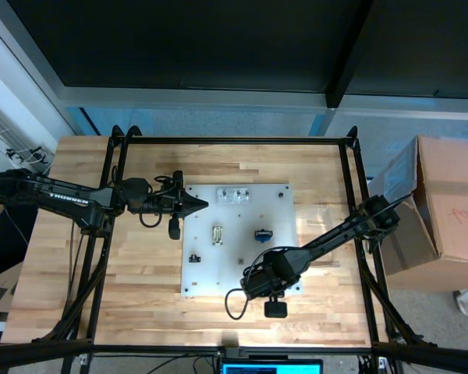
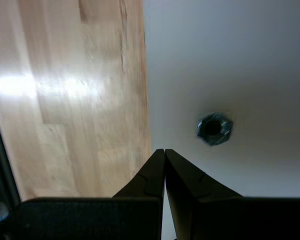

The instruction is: Unfasten the M12 nut and place it in the container

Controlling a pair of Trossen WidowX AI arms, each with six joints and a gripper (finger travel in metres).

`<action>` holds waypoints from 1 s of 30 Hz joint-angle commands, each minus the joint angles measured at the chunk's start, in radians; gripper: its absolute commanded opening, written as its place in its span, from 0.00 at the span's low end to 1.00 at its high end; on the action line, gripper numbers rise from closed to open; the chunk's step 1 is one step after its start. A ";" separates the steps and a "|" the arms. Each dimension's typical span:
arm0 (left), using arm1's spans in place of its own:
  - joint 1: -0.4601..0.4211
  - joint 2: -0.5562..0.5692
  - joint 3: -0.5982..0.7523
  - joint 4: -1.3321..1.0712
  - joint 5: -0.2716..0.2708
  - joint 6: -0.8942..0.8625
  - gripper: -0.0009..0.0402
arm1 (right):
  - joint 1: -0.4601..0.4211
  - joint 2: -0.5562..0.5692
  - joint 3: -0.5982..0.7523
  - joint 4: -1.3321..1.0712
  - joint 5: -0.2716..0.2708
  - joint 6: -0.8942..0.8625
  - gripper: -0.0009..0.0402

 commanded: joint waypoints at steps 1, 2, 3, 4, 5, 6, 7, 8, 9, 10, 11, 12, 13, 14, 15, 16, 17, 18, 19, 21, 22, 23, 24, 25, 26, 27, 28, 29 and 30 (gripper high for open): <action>0.000 0.000 0.000 -0.001 0.000 0.000 0.02 | -0.003 0.008 -0.013 0.003 0.019 -0.010 0.02; 0.000 0.000 0.000 -0.001 0.000 0.000 0.02 | -0.003 0.008 -0.015 0.002 0.029 -0.011 0.02; 0.000 0.000 0.000 -0.001 0.000 0.000 0.02 | -0.004 0.008 -0.015 0.002 0.033 -0.011 0.02; 0.000 0.000 0.000 0.000 0.000 0.000 0.02 | -0.004 0.008 -0.015 0.002 0.034 -0.012 0.02; 0.000 0.000 0.000 -0.001 0.000 0.000 0.02 | -0.005 0.008 -0.015 0.003 0.036 -0.012 0.02; 0.000 0.000 0.000 -0.001 0.000 0.000 0.02 | -0.005 0.008 -0.015 0.003 0.043 -0.014 0.02; 0.000 0.000 0.000 -0.001 0.000 0.000 0.02 | -0.005 0.008 -0.015 0.003 0.050 -0.016 0.02; 0.000 0.000 0.000 -0.001 0.000 0.000 0.02 | -0.005 0.008 -0.015 0.003 0.053 -0.019 0.02; 0.000 0.000 0.000 0.000 0.000 0.000 0.02 | -0.006 0.008 -0.015 0.003 0.053 -0.020 0.02; 0.000 0.000 0.000 -0.001 0.000 0.000 0.02 | -0.006 0.008 -0.015 0.003 0.053 -0.020 0.02; 0.000 0.000 0.000 -0.001 0.000 0.000 0.02 | -0.007 0.008 -0.015 0.004 0.056 -0.021 0.02; 0.000 0.000 0.000 -0.001 0.000 0.000 0.02 | -0.008 0.008 -0.015 0.004 0.063 -0.022 0.02; 0.000 0.000 0.000 -0.001 0.000 0.000 0.02 | -0.008 0.007 -0.015 0.003 0.075 -0.022 0.02; 0.000 0.000 0.000 -0.001 0.000 0.000 0.02 | -0.008 0.007 -0.015 0.003 0.081 -0.023 0.02; 0.000 0.000 0.000 -0.001 0.000 0.000 0.02 | -0.009 0.007 -0.015 0.003 0.087 -0.022 0.02; 0.000 0.000 0.000 -0.001 0.000 0.000 0.02 | -0.009 0.005 -0.015 0.002 0.098 -0.023 0.02; 0.000 0.000 0.000 -0.001 0.000 0.000 0.02 | -0.009 0.004 -0.015 -0.001 0.121 -0.024 0.02; 0.000 0.000 0.000 -0.001 0.000 0.000 0.02 | -0.009 0.001 -0.015 -0.014 0.175 -0.018 0.02; 0.000 0.000 0.000 -0.001 0.000 0.000 0.02 | -0.009 -0.004 -0.015 -0.035 0.254 0.010 0.02; 0.000 0.000 0.000 -0.001 0.000 0.000 0.02 | -0.008 -0.013 -0.011 -0.083 0.366 0.059 0.02; 0.000 0.000 0.000 -0.001 0.000 0.000 0.02 | -0.008 -0.016 -0.007 -0.098 0.369 0.056 0.02; 0.000 0.000 0.000 -0.001 0.000 0.000 0.02 | -0.008 -0.019 -0.005 -0.106 0.369 0.057 0.02; 0.000 0.000 0.000 -0.001 0.000 0.000 0.02 | -0.008 -0.021 -0.002 -0.108 0.365 0.059 0.02; 0.000 0.000 0.000 -0.002 0.000 0.000 0.02 | -0.008 -0.021 0.000 -0.110 0.364 0.061 0.02; 0.000 0.000 0.000 -0.001 0.000 0.000 0.02 | -0.008 -0.021 0.002 -0.113 0.361 0.061 0.02; 0.000 0.000 0.000 -0.001 0.000 0.000 0.02 | -0.007 -0.025 0.002 -0.113 0.355 0.062 0.02; 0.000 0.000 0.000 0.000 0.000 0.000 0.02 | -0.007 -0.026 0.002 -0.112 0.348 0.065 0.02; 0.000 0.000 0.000 -0.001 0.000 0.000 0.02 | -0.007 -0.027 0.002 -0.111 0.335 0.069 0.02; 0.000 0.000 0.000 -0.001 0.000 0.000 0.02 | -0.007 -0.032 0.002 -0.109 0.325 0.069 0.02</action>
